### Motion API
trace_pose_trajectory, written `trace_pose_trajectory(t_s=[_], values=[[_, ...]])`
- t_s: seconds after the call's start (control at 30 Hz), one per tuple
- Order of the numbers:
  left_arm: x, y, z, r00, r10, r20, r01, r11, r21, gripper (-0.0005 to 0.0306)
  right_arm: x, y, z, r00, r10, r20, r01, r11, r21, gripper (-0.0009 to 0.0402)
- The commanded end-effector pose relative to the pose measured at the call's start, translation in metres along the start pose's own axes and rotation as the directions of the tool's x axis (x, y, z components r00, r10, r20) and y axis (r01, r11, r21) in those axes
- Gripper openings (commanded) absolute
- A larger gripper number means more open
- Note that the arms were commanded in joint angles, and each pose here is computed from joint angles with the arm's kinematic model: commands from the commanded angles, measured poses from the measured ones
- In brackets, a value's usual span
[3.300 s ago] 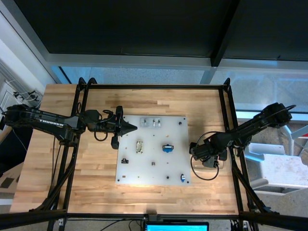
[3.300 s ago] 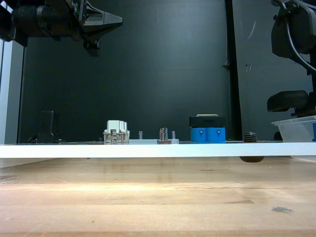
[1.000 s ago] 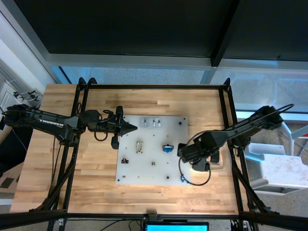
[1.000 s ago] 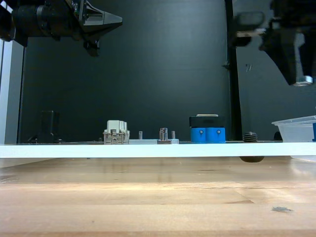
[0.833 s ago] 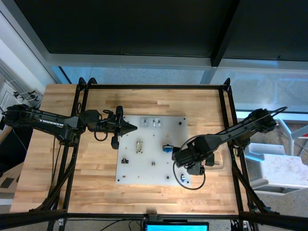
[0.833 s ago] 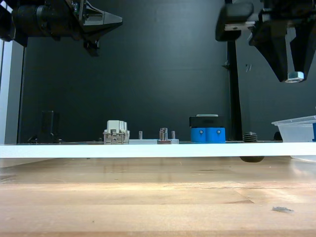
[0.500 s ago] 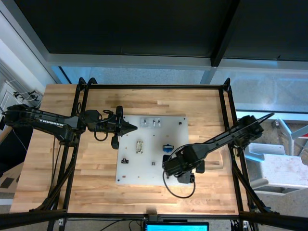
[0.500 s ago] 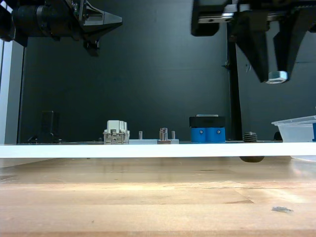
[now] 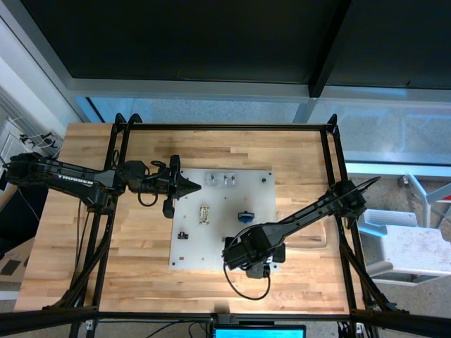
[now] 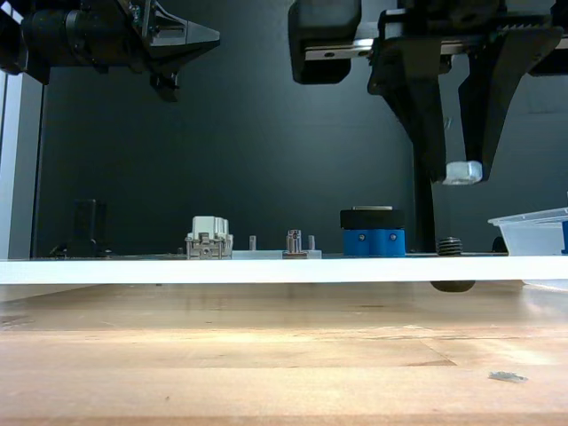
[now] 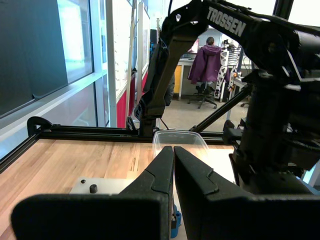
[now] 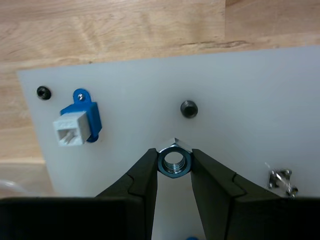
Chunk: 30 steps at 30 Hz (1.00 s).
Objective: Pick the M12 fastener and fasten on the M12 threads
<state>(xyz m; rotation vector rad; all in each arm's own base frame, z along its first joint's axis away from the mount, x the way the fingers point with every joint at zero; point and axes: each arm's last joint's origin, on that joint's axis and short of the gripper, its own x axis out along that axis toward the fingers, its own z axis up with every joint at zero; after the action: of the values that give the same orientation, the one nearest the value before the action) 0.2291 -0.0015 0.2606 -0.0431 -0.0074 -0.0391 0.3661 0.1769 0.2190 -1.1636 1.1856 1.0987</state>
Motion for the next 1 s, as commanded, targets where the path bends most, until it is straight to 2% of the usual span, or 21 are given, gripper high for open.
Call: trace_pose_trajectory(t_s=[0.03, 0.27, 0.57, 0.77, 1.0], values=[[0.0, 0.0, 0.0, 1.0, 0.0, 0.0, 0.0, 1.0, 0.0, 0.0, 0.005, -0.004, 0.004, 1.0, 0.015, 0.015, -0.015, 1.0, -0.002, 0.0016], [0.0, 0.0, 0.0, 1.0, 0.0, 0.0, 0.0, 1.0, 0.0, 0.0, 0.017, -0.011, 0.01, 1.0, 0.015, 0.014, -0.015, 1.0, -0.005, 0.0016], [0.0, 0.0, 0.0, 1.0, 0.0, 0.0, 0.0, 1.0, 0.0, 0.0, 0.02, -0.01, 0.01, 1.0, 0.017, 0.013, -0.017, 1.0, -0.005, 0.0016], [0.0, 0.0, 0.0, 1.0, 0.0, 0.0, 0.0, 1.0, 0.0, 0.0, 0.032, -0.012, 0.011, 0.999, 0.035, 0.002, -0.035, 0.999, -0.005, 0.0016], [0.0, 0.0, 0.0, 1.0, 0.0, 0.0, 0.0, 1.0, 0.0, 0.0, 0.033, -0.014, 0.012, 1.0, 0.024, 0.008, -0.024, 1.0, -0.005, 0.0016]])
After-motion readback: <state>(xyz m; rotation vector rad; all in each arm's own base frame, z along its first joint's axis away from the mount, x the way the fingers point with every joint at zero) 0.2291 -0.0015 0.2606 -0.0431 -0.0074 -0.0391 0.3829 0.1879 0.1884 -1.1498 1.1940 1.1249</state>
